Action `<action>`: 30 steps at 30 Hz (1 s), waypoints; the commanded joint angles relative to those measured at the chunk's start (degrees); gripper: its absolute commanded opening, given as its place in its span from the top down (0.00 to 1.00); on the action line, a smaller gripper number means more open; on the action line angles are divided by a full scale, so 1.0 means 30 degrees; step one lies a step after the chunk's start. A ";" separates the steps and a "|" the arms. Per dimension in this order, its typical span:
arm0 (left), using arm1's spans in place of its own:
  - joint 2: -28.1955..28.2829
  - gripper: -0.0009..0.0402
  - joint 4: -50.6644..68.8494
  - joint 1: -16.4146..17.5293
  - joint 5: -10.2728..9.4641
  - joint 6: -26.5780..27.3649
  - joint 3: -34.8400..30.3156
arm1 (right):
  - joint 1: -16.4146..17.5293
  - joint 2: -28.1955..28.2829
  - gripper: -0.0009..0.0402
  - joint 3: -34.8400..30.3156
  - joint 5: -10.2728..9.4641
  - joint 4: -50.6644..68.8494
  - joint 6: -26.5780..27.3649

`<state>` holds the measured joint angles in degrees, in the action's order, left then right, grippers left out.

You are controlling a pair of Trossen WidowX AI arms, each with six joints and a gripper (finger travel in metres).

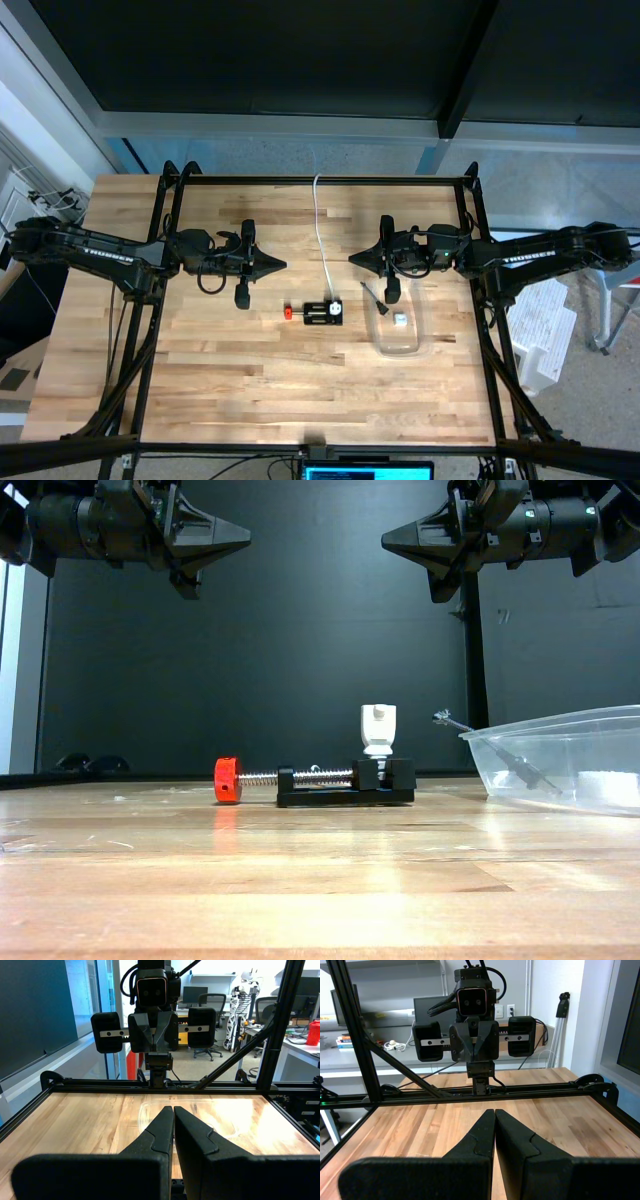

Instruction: Remove the power plug from the receptacle and place in the container

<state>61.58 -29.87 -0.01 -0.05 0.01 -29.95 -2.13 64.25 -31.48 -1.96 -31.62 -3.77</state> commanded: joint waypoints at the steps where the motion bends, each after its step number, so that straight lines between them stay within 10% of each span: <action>1: 0.0000 0.98 0.0000 0.0007 0.0007 0.0000 0.0000 | 0.0007 0.0000 0.98 -0.0015 0.0000 0.0051 0.0000; 30: 0.0000 0.98 0.0000 0.0000 0.0000 0.0000 0.0000 | 0.0051 0.0000 0.98 -0.0015 0.0328 -0.0197 0.0423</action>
<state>61.58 -29.87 -0.01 -0.05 0.03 -29.95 -2.00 64.25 -31.48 -1.04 -32.18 -2.44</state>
